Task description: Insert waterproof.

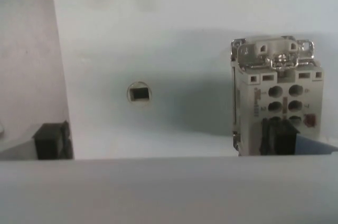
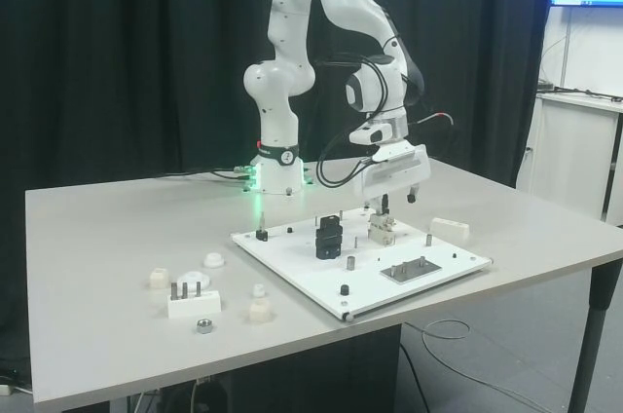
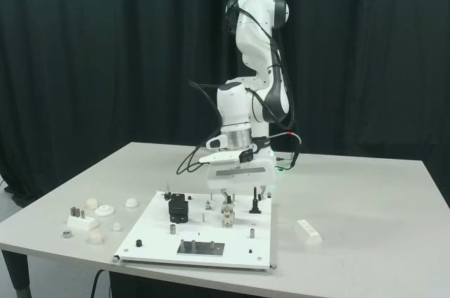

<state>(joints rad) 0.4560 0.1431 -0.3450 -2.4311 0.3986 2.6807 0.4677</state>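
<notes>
Grey table [image 2: 97,238] before black curtains [image 2: 117,53]. Leftward, loose small white parts [image 2: 195,301], open tabletop around them. Centred, flat white square board [image 2: 292,257] with black block [image 2: 330,238] and grey multi-hole waterproof connector [image 1: 277,108] upright. Above the connector, gripper [image 2: 386,201] poised low; finger spacing impossible to tell. Far right, small white block [image 2: 450,229] alone near the table edge.

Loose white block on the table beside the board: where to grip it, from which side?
Across its narrow width at mid-length, from straight above: the white block lies flat on the grey table, elongated, apart from the board.
</notes>
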